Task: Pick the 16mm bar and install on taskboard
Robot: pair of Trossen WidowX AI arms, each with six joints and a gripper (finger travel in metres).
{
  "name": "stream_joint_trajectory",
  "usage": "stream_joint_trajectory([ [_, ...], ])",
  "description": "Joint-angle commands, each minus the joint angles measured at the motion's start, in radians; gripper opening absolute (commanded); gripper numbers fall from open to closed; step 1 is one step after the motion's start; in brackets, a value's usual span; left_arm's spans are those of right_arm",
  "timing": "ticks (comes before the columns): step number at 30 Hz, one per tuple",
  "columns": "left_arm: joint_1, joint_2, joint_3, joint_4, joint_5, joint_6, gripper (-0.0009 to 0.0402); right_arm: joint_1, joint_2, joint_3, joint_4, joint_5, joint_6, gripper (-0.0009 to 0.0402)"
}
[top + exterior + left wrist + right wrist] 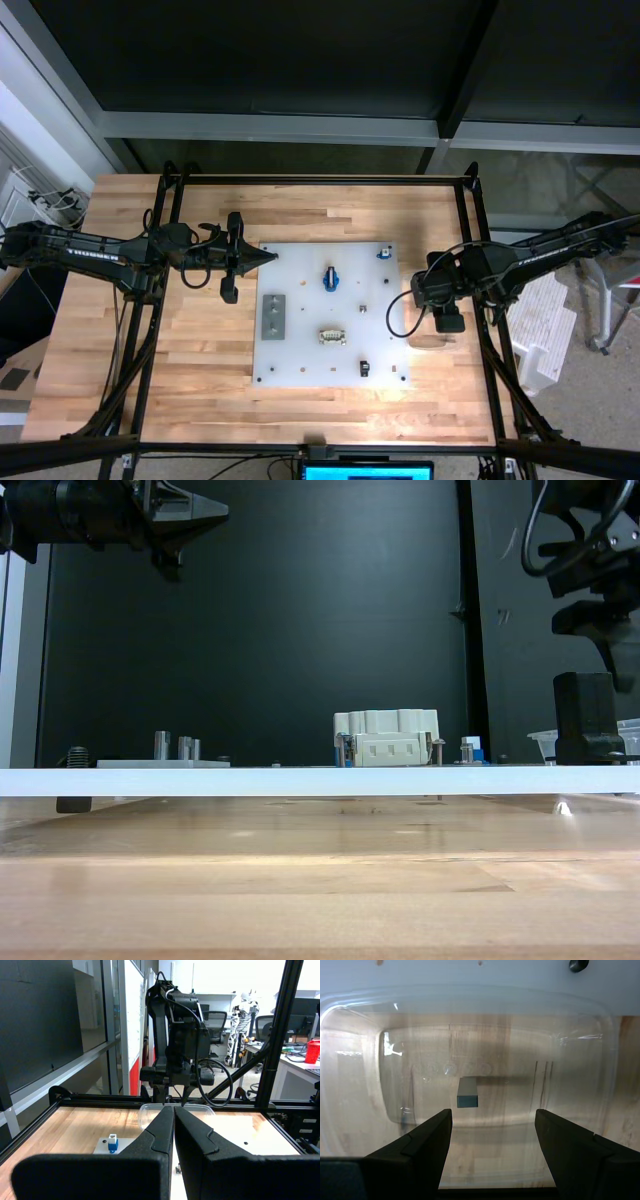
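The 16mm bar (467, 1093) is a small grey block lying free on the floor of a clear plastic tray (590, 1060). My right gripper (492, 1115) hangs just above it, open, with one finger on either side and nothing held. From above, the right gripper (449, 324) points down over the tray (432, 343), just off the right edge of the white taskboard (300, 360). My left gripper (266, 257) is shut and empty, hovering high at the board's upper left corner and pointing right. In its own view the left gripper (174, 1109) shows its fingers pressed together.
On the taskboard stand a grey block with pegs (273, 315), a beige connector (333, 337), a blue knob (330, 278) and a small black part (365, 369). A black frame (320, 180) rings the wooden table. The connector (387, 739) rises above the board.
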Motion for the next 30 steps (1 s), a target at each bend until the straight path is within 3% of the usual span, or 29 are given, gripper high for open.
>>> stream_joint_trajectory([
  [1,0.000,0.000,0.000,0.000,0.000,0.000,0.0000,0.012,0.000,-0.022,0.014,-0.001,0.009,0.0231],
  [30,0.000,0.000,0.000,0.000,0.000,0.000,0.0000,0.031,0.000,-0.101,0.093,0.027,0.012,0.0231],
])
